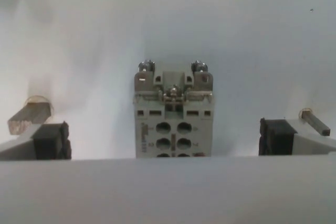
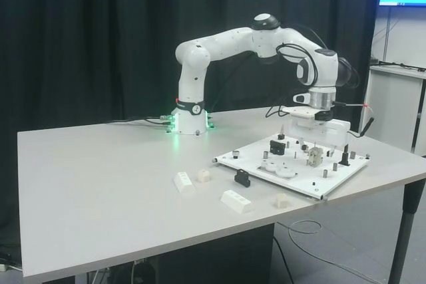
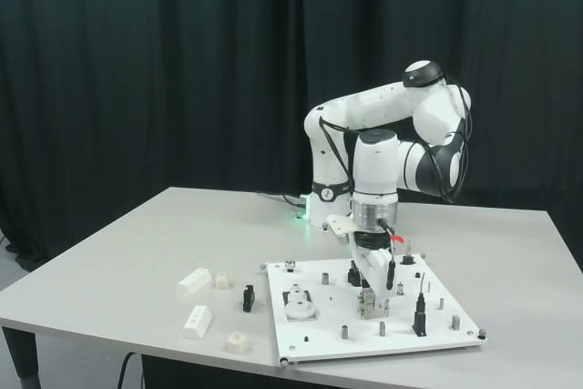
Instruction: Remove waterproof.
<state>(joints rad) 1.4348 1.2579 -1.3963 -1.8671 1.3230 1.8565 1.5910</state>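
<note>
The waterproof connector [image 1: 173,114] is a grey block with round sockets and two metal screws on top, standing upright on the white board [image 1: 94,40]. My gripper [image 1: 163,138] hangs just above it, open, with the black pads [image 1: 51,140] wide apart on either side of the connector and not touching it. From the first room view the gripper [image 2: 313,145] is over the connector [image 2: 314,157] near the right part of the board [image 2: 253,154]. The second room view shows the connector [image 3: 369,305] under the gripper [image 3: 369,284].
On the board stand black upright parts [image 2: 275,146] [image 2: 344,157], small pegs and a round white part [image 2: 285,171]. Loose on the grey table [image 2: 100,177] beside the board lie two white blocks [image 2: 184,181] [image 2: 237,201], small pale pieces [image 2: 283,200] and a black piece [image 2: 241,177].
</note>
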